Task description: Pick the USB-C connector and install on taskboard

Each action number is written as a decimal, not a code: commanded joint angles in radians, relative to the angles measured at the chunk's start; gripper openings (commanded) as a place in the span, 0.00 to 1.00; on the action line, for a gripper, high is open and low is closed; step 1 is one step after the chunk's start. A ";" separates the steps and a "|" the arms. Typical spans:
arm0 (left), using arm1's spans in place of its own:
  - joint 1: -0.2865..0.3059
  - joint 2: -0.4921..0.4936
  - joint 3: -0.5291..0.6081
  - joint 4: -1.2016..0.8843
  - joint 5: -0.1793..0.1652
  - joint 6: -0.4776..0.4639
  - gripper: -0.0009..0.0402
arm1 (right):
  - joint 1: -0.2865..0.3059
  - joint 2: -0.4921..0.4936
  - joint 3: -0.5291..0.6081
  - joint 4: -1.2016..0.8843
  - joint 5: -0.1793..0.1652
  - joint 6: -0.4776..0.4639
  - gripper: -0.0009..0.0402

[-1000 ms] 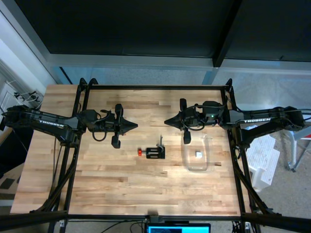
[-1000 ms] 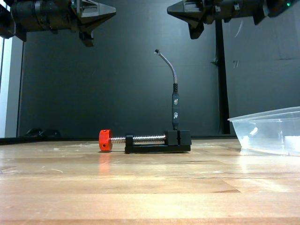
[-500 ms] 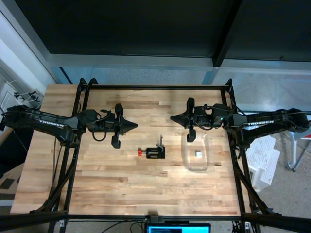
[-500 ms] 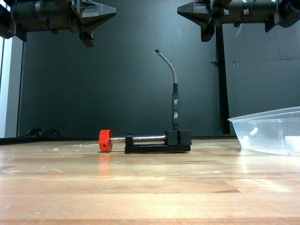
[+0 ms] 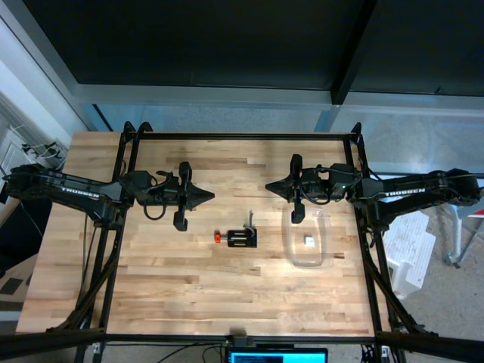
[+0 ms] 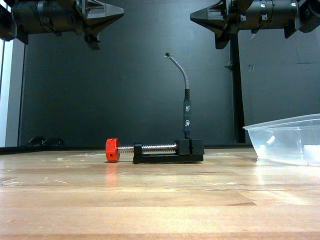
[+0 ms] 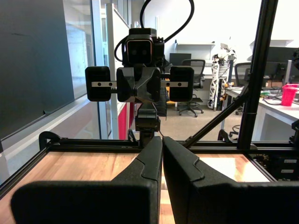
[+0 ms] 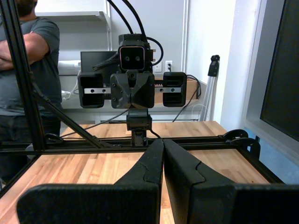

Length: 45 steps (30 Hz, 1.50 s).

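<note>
Left pincer (image 5: 209, 197): fingers together, empty, high over desk (image 5: 181, 283). Right pincer (image 5: 269, 186): together, empty, high beside clear tray (image 5: 305, 265) holding USB-C connector (image 5: 308, 240). Taskboard (image 5: 241, 239) stands apart, open desk all round.

USB-C connector (image 5: 308, 240) too small for detail; low view's edge cuts tray (image 6: 287, 145).

Pale wooden table (image 5: 189, 280) ringed by a black metal frame (image 5: 242, 137), with a clear plastic tray (image 5: 302, 259) lying flat right of centre (low walls, rounded corners) and a lit blue screen (image 5: 276, 355) just past the near edge. Beyond one end, a man (image 8: 28, 51) in a grey shirt, arms folded. Beyond the other, office chairs (image 7: 189, 100) and a red container (image 7: 289, 95) on a desk.
</note>
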 commanded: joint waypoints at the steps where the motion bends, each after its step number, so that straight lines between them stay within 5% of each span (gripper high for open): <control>1: 0.000 0.000 0.000 0.000 0.000 0.000 0.02 | 0.002 -0.005 0.000 0.000 -0.031 0.023 0.02; 45: 0.000 0.000 0.000 0.000 0.000 0.000 0.02 | 0.055 -0.021 -0.003 -0.030 -0.016 0.023 0.02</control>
